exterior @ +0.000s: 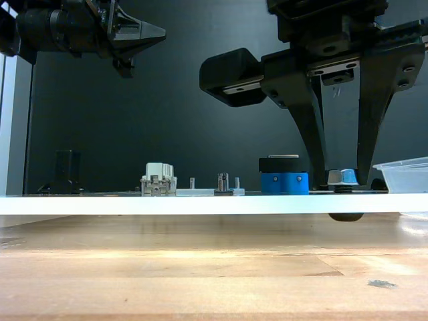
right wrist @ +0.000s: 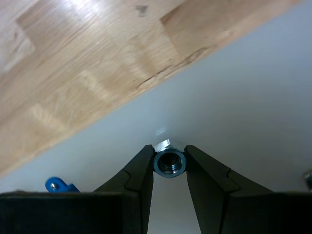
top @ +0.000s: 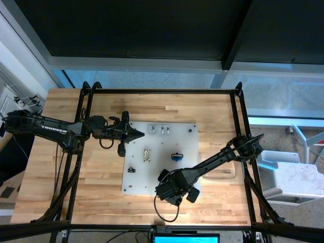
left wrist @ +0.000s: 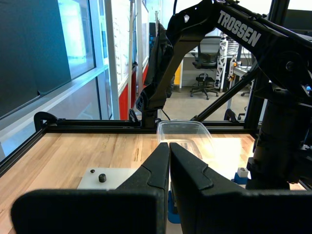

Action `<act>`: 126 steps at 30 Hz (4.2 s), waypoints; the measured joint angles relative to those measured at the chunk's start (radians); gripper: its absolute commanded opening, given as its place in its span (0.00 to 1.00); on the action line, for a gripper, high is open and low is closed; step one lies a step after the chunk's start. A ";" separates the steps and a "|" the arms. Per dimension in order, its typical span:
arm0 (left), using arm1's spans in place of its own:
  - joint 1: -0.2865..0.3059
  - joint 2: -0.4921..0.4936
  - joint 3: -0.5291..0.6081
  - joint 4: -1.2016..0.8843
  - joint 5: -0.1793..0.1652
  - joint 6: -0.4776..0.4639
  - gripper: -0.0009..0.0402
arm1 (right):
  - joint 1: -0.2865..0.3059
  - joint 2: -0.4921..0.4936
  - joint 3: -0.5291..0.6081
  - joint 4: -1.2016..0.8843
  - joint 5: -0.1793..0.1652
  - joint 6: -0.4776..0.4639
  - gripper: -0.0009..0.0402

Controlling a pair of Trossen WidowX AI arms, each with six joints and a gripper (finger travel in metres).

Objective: Pick the M12 fastener and fasten on the M12 threads

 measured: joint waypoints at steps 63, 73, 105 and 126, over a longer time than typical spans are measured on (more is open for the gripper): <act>0.000 0.000 0.000 0.000 0.000 0.000 0.02 | -0.002 0.001 -0.001 0.012 0.004 2.649 0.09; 0.000 0.000 0.000 0.000 0.000 0.000 0.02 | -0.003 0.001 0.000 0.003 0.004 2.954 0.09; 0.000 0.000 0.000 0.000 0.000 0.000 0.02 | -0.003 0.000 -0.002 -0.003 0.004 3.643 0.09; 0.000 0.000 0.000 0.000 0.000 0.000 0.02 | -0.005 0.000 -0.002 -0.020 0.004 3.620 0.09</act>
